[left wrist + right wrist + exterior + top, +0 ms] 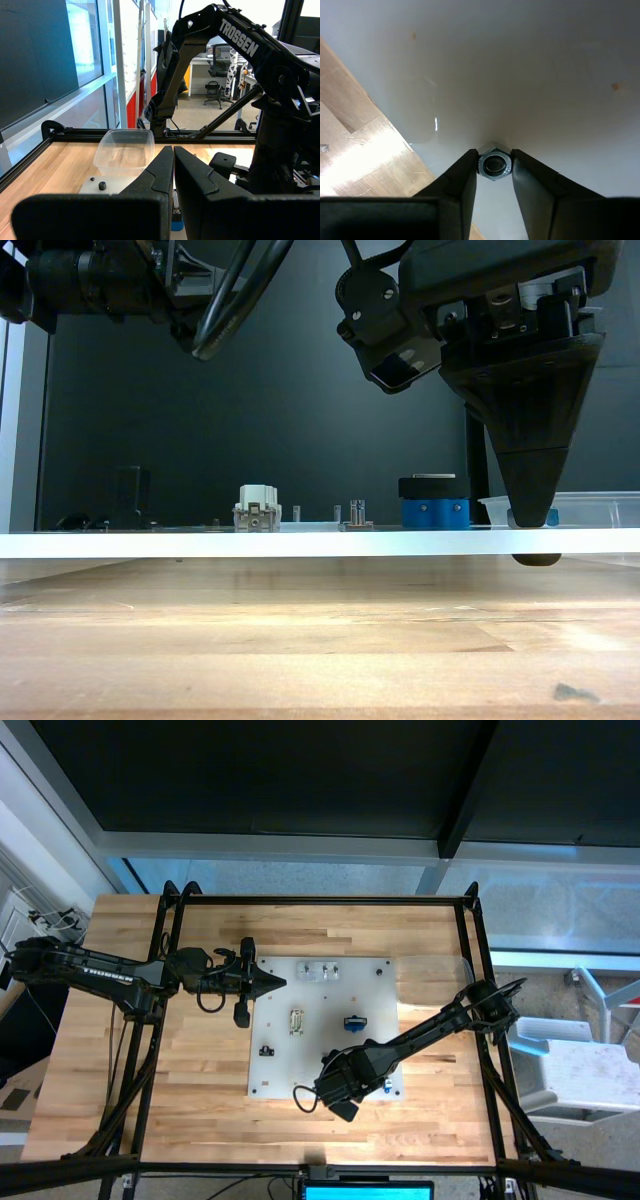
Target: Unfasten the M12 fastener and place in the container
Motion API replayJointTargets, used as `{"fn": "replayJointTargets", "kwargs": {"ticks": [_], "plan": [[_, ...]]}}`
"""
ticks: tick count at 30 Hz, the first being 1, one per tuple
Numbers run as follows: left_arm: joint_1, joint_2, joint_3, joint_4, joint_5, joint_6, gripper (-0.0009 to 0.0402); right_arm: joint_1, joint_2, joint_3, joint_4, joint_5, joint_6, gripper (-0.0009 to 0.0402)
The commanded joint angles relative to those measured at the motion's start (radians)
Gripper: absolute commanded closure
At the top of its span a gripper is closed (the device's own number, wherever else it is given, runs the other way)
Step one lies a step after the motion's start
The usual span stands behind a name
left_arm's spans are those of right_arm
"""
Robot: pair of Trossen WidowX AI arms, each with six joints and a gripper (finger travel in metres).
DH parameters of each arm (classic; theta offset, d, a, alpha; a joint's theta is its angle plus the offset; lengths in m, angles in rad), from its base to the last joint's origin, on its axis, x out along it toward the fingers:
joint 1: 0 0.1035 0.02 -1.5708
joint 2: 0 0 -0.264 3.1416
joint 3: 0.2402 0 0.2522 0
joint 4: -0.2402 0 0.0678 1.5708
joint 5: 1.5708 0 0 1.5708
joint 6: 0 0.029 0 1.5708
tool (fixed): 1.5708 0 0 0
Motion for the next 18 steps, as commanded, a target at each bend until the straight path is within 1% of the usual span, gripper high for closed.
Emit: {"fn": "replayJointTargets", "kwargs": {"ticks": [1,7,9,14,18], "plan": [[0.0,0.0,0.0,0.0,0.0,0.0,0.0393,0.0,-0.001,0.0,0.001,0.002,0.001,0.0336],[0.0,0.0,0.0,0.0,0.0,0.0,0.0393,0.0,-0.001,0.0,0.002,0.002,-0.005,0.0374],[0.0,0.0,0.0,0.0,0.0,0.0,0.0393,0.0,-0.001,0.0,0.004,0.002,-0.029,0.0381],[0.0,0.0,0.0,0.0,0.0,0.0,0.0393,0.0,-0.001,0.0,0.007,0.001,-0.151,0.0392],[0.0,0.0,0.0,0.0,0.0,0.0,0.0393,0.0,-0.001,0.0,0.008,0.001,-0.304,0.0393]]}}
